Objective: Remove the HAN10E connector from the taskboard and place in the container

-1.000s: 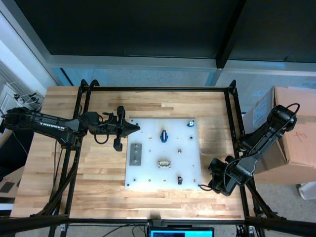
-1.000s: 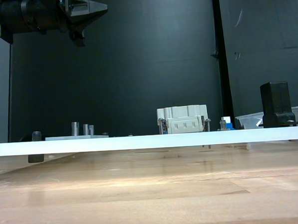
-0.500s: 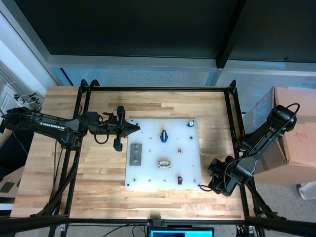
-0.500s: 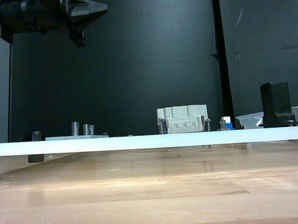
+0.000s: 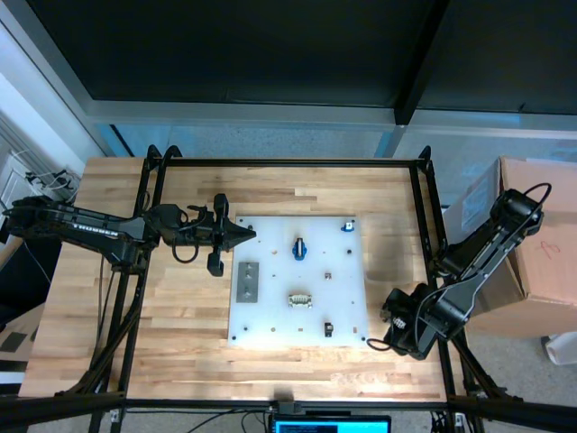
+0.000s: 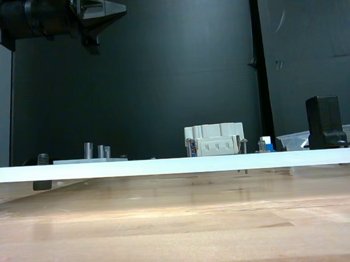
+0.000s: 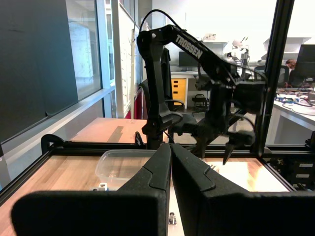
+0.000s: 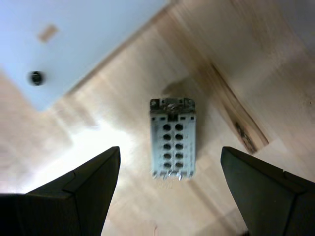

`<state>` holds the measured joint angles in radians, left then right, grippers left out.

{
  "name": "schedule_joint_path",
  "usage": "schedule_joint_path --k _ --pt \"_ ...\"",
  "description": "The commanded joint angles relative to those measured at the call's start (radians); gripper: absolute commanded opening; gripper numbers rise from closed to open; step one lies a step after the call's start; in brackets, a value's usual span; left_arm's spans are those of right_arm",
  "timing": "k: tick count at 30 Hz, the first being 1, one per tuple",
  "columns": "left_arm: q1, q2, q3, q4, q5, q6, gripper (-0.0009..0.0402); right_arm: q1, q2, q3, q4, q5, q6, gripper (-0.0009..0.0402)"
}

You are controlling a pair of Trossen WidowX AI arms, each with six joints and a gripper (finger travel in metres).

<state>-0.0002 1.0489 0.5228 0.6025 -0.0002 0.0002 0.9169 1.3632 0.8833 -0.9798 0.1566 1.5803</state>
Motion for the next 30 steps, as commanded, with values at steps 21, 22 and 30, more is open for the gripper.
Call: schedule_joint_path --k 21,22,30 --pt "0.0 0.0 0.0 0.0 0.0 0.0 0.0 0.0 -0.027 0.174 -0.22 0.008 0.001 0.0287" --pt "0.0 0.0 0.0 0.0 0.0 0.0 0.0 0.0 -0.027 0.174 -0.22 0.008 0.001 0.0287" --pt "0.0 0.0 0.0 0.0 0.0 0.0 0.0 0.0 0.003 0.128 -0.195 0.01 0.0 0.0287"
